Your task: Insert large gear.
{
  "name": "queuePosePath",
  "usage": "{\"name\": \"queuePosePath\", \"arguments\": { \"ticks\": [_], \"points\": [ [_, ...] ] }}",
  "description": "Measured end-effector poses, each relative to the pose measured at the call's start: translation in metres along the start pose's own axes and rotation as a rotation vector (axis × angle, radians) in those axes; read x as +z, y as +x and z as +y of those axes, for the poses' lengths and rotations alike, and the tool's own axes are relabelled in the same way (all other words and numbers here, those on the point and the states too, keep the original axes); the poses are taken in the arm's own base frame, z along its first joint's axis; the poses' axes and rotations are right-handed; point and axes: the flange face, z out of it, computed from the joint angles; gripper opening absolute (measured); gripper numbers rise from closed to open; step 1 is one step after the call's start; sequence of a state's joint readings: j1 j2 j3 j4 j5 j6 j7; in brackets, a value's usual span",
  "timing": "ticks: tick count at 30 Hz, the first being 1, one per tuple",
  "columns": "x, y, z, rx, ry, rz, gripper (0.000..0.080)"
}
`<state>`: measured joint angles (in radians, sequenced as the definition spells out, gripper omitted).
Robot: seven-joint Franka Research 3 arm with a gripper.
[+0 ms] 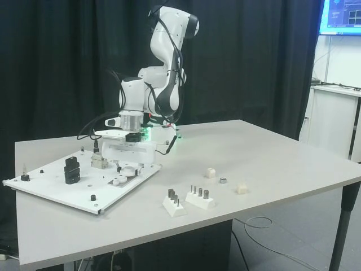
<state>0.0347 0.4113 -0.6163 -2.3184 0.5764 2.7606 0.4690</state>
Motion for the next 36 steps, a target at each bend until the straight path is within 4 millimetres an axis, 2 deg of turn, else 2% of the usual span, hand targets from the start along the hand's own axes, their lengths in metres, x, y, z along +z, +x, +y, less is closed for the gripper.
{"name": "queuePosePath", "arguments": {
  "ticks": [23, 30, 36],
  "points": [
    [0.0008, -0.0017, -0.0038, -0.183, -0.029, 0.007, 0.0597],
    [0.0006, -0.0008, -0.0039, -0.17, -0.03, 0.001, 0.0597],
    [0.0019, -0.0002, -0.0044, -0.081, -0.033, 0.0, 0.0597]
  ]
}}
